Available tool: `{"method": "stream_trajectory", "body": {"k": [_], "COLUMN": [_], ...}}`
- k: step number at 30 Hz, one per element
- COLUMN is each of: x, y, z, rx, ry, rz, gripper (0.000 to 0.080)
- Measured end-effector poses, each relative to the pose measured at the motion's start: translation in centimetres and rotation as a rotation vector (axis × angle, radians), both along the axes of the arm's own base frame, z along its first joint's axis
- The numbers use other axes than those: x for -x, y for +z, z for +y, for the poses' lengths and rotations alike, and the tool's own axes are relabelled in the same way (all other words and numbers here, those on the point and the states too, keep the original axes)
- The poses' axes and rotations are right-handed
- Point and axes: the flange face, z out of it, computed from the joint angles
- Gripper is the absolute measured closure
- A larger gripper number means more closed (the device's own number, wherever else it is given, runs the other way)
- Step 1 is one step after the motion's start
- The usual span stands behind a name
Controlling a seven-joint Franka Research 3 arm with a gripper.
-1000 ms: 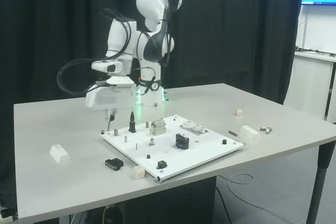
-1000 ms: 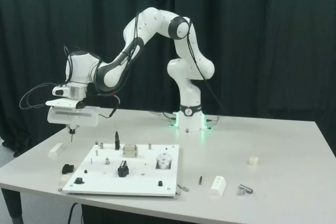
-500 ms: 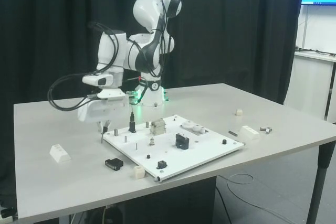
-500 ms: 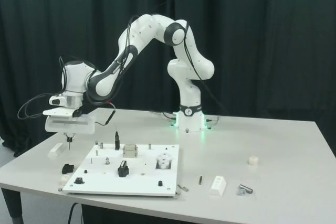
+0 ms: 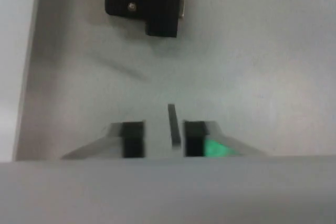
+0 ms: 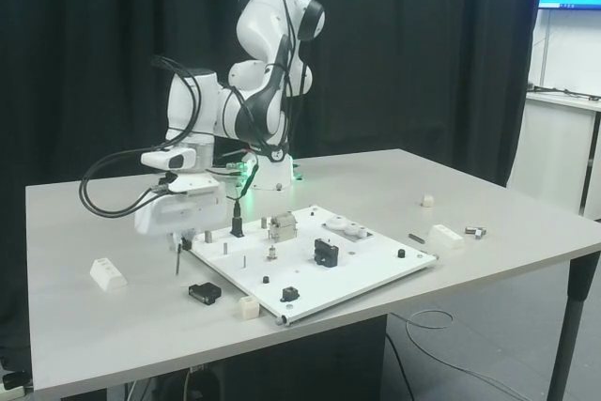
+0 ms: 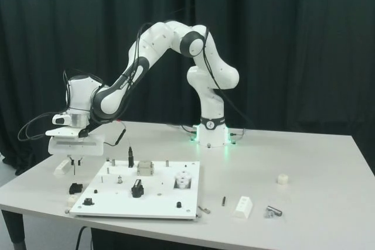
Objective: Place square peg 1.
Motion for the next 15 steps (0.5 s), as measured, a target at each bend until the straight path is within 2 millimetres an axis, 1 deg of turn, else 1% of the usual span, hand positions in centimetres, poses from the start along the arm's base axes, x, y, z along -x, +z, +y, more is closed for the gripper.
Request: {"method": "stream_trajectory", "body": {"k": [8,9,14,15], "x": [0.01,0.01,-0.01,-0.01], "y": [-0.23,-0.23,-0.22,-0.21], "z": [-0.2,-0.2,-0.2,-0.2], "rx": [-0.005,-0.005,-0.005,-0.005], "ry": [-0.01,-0.009,-0.009,-0.009], "rz": [-0.006,-0.006,-0.006,-0.006], "gripper": [0.0697,0.0127,0.0127,0.003]}}
